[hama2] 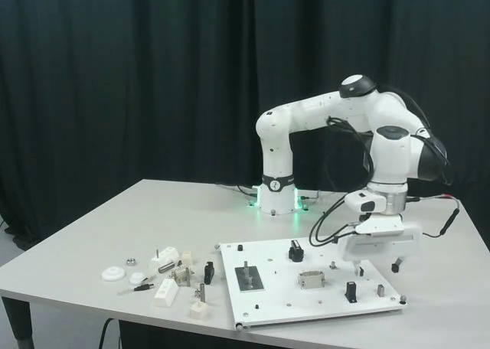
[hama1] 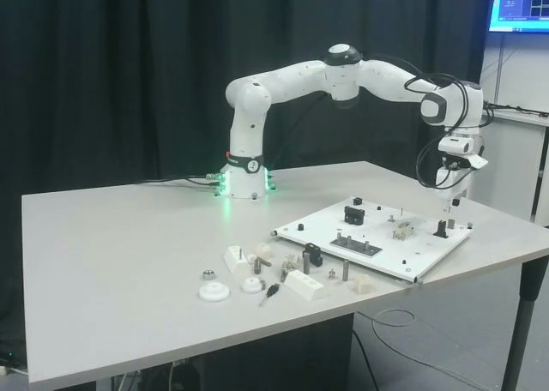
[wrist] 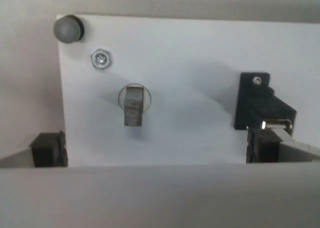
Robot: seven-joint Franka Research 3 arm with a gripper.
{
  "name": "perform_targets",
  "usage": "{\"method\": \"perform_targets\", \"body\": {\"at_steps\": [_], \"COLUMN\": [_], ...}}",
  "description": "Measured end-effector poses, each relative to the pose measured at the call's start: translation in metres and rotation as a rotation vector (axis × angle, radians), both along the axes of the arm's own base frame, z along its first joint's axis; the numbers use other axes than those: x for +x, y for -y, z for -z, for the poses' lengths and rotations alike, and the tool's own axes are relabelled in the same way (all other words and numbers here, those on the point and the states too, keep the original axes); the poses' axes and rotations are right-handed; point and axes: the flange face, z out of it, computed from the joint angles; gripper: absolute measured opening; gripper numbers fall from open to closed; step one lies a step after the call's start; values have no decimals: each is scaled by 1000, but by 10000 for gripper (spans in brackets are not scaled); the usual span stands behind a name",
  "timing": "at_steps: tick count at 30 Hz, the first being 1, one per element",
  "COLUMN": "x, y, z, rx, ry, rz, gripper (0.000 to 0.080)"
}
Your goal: Remove square peg 4.
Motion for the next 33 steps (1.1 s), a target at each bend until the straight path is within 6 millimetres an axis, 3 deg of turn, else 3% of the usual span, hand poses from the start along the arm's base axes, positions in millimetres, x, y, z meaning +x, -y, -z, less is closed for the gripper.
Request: {"method": "perform_targets", "body": {"at_steps": [33], "x": [-2], "y": [-16], "z": [33], "rx": [18], "ry": [-11], "rz": [11], "gripper": [800]}}
